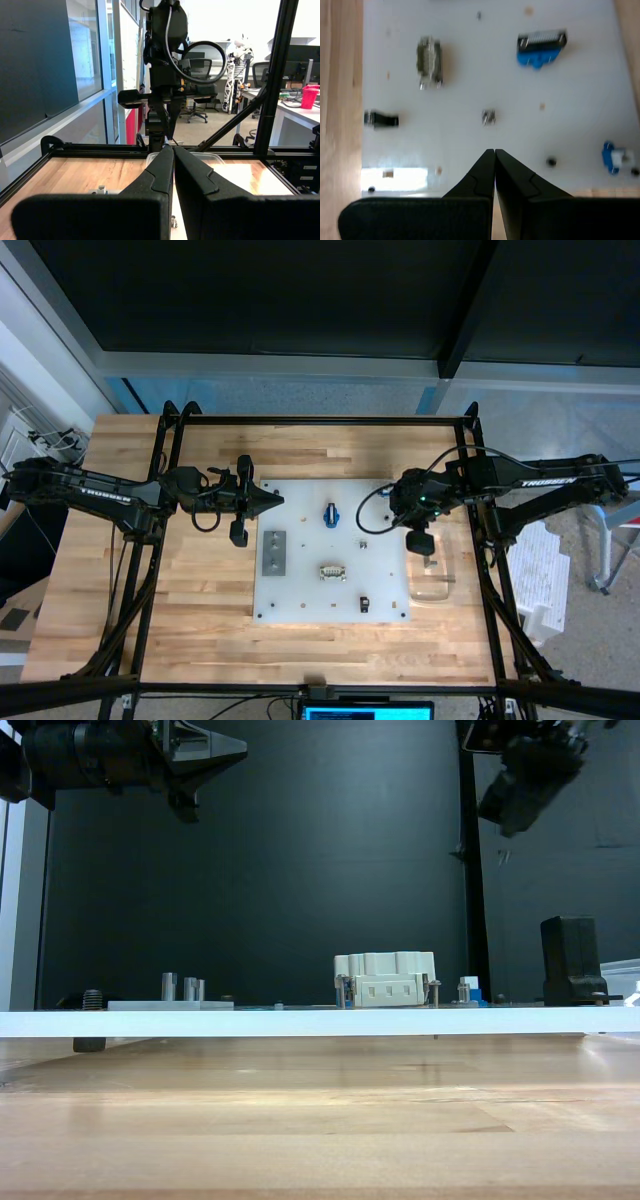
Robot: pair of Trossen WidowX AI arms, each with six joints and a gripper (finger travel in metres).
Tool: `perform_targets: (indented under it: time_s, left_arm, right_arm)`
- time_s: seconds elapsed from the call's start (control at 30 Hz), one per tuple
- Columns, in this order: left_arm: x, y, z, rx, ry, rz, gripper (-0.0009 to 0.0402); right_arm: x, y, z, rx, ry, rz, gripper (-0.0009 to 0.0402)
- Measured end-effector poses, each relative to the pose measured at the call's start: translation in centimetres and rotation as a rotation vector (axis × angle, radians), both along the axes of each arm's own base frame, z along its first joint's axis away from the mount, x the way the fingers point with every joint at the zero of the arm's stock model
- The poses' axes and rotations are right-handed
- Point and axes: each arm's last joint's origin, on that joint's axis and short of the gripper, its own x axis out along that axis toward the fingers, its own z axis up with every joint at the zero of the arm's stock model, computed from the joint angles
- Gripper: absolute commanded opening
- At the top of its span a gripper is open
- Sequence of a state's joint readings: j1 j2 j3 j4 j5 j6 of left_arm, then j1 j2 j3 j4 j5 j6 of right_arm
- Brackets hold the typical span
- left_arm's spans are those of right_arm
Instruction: Pick the 16mm bar and install on taskboard
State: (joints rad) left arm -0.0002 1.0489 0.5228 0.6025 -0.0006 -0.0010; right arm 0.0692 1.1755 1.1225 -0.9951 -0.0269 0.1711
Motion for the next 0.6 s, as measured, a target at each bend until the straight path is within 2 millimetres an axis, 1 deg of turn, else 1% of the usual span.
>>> perform_targets:
  time_s: [0.6]
  left_arm:
    - [0.0,0.0,0.0,0.000,0.000,0.000,0.0000]
  right_arm:
    - [-3.2,2.3,-1.1,-0.020,0.320,0.049,0.0000]
